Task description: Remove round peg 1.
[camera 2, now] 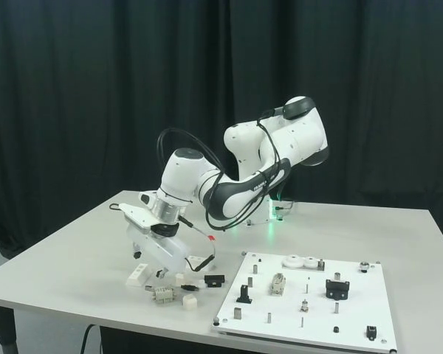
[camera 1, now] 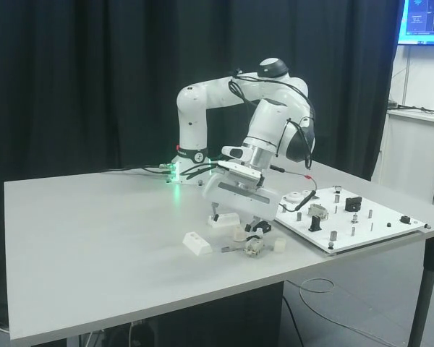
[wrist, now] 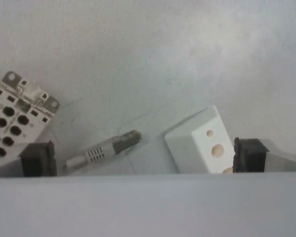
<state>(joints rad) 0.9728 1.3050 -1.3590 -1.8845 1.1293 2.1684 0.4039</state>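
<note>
My gripper point(wrist: 143, 157) is open and holds nothing; its two black fingertips stand far apart. It hangs low over loose parts near the table's front edge, also seen in the room views point(camera 1: 235, 217) point(camera 2: 149, 264). Under it lie a white block with round holes point(wrist: 202, 143), close to one fingertip, and a grey cable plug point(wrist: 106, 148). No peg shows in the block's holes. The white board point(camera 1: 376, 230) point(camera 2: 354, 324) beside the gripper carries several small upright pegs point(camera 2: 254, 268). I cannot tell which one is round peg 1.
A white connector plate with dark round holes point(wrist: 12, 121) lies near the other fingertip. More loose parts sit beside the gripper: a long white block point(camera 1: 199, 243) point(camera 2: 138, 275), a small connector point(camera 2: 162, 293) and a black piece point(camera 2: 214, 280). The board also holds black fixtures point(camera 2: 337, 287) and white gears point(camera 2: 303, 261).
</note>
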